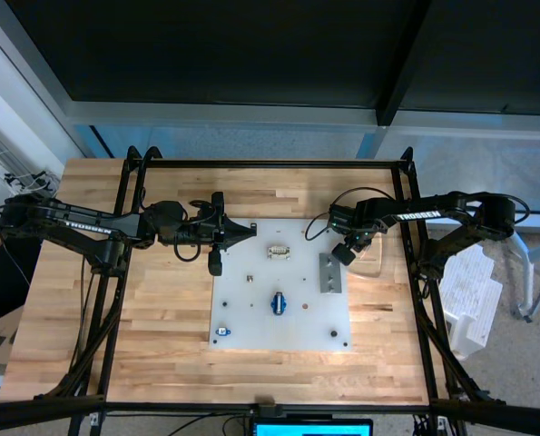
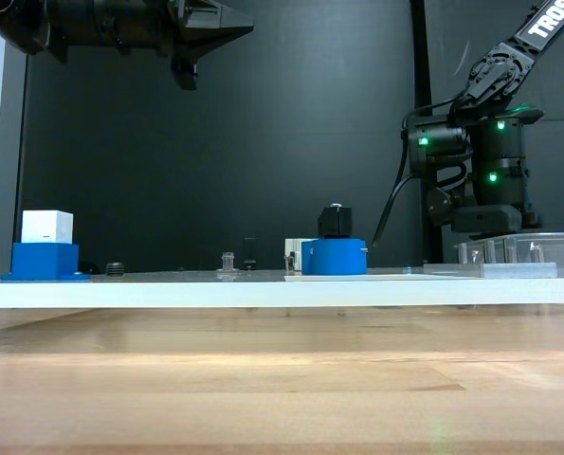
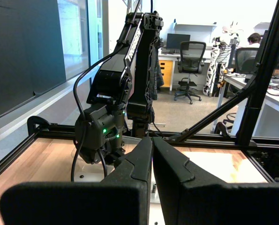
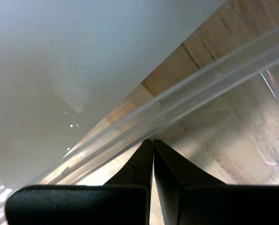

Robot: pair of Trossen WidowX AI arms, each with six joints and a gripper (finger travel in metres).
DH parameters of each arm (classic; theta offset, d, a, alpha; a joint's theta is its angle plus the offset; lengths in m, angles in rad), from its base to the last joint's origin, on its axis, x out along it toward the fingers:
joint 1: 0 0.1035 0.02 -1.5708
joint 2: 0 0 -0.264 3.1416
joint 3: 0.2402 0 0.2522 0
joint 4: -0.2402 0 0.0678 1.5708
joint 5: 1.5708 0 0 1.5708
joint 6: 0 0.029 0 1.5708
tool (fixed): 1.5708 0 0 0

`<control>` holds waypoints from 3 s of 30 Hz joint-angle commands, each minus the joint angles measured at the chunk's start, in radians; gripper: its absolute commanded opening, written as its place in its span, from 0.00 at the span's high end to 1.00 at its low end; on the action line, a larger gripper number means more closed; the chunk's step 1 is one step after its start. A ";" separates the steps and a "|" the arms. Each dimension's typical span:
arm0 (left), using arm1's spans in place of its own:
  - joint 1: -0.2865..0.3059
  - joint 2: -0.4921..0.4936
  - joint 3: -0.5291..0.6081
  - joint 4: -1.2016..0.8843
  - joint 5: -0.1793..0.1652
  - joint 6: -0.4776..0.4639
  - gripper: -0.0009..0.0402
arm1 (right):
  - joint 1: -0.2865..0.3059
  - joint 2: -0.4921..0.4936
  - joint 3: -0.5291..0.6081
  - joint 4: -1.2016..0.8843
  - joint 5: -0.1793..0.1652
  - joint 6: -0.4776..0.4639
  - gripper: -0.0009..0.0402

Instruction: Pick the 16mm cylinder and install on the taskboard

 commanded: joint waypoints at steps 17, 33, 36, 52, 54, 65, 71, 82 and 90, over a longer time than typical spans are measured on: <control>0.000 0.000 0.000 0.000 0.000 0.000 0.98 | 0.001 -0.003 0.020 -0.011 -0.005 0.000 0.98; 0.000 0.000 0.000 0.000 0.000 0.000 0.98 | 0.003 -0.020 0.047 -0.074 -0.005 0.001 0.98; 0.000 0.000 0.000 0.000 0.000 0.000 0.98 | 0.003 -0.037 0.047 -0.089 -0.005 0.004 0.98; 0.000 0.000 0.000 0.000 0.000 0.000 0.98 | 0.017 -0.176 0.047 -0.148 -0.009 0.029 0.98; 0.000 0.000 0.000 0.000 0.000 0.000 0.98 | 0.021 -0.195 0.047 -0.153 -0.009 0.032 0.98; 0.000 0.000 0.000 0.000 0.000 0.000 0.98 | 0.045 -0.282 0.047 -0.205 -0.008 0.063 0.98; 0.000 0.000 0.000 0.000 0.000 0.000 0.98 | 0.050 -0.313 0.047 -0.259 -0.007 0.066 0.98; 0.000 0.000 0.000 0.000 0.000 0.000 0.98 | 0.053 -0.386 0.047 -0.271 -0.008 0.065 0.98; 0.000 0.000 0.000 0.000 0.000 0.000 0.98 | 0.055 -0.432 0.098 -0.372 -0.005 0.065 0.98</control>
